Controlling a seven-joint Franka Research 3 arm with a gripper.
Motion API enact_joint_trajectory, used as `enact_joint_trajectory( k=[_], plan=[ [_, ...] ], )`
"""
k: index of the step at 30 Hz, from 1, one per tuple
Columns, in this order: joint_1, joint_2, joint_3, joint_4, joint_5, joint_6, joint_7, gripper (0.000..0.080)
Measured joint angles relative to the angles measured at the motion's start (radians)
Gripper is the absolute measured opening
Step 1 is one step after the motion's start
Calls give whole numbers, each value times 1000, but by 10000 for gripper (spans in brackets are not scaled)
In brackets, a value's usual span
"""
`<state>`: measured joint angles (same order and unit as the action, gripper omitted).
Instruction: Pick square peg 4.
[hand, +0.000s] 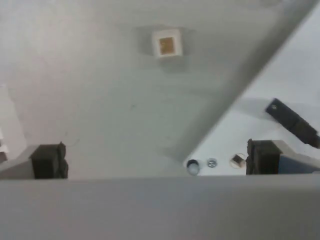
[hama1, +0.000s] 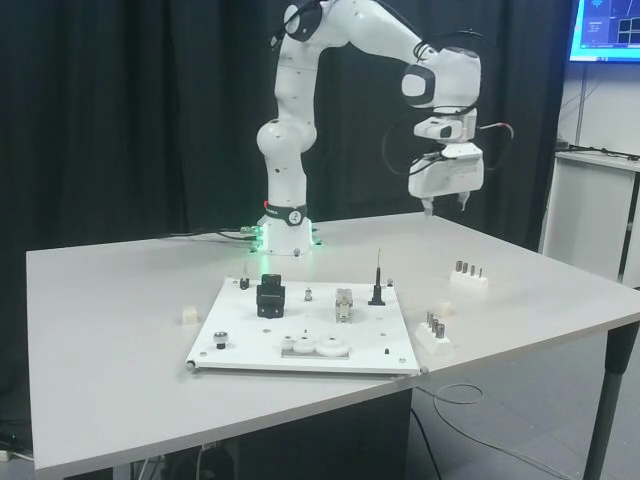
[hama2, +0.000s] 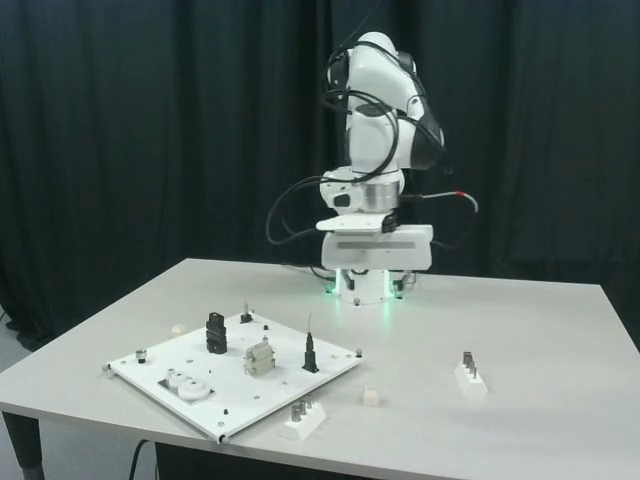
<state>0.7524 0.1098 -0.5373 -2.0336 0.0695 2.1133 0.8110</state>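
- Gripper is held high above the table, fingers set wide, nothing between them.
- Peg is seen standing alone on bare table, clear of the white board.
- Two white holders with pins are placed beside the board; nothing blocks the peg.
- Black curtains are hung behind; no writing can be read.

No readable text, labels, numbers — screen content illegible.
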Motion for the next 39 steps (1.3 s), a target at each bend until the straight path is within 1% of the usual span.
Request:
enact_joint_trajectory(
  k=[11, 16, 20, 27, 33, 39],
  plan=[
    [70, 0, 4, 6, -7, -13, 12, 800],
    [98, 2, 12, 3, -7, -22, 12, 800],
    [115, 6, 25, -4, -7, -21, 8, 800],
    [143, 28, 54, -12, -7, -8, -16, 800],
    [163, 54, 77, -27, -5, 22, -12, 800],
    [177, 82, 86, -43, -2, 49, 25, 800]
  ],
)
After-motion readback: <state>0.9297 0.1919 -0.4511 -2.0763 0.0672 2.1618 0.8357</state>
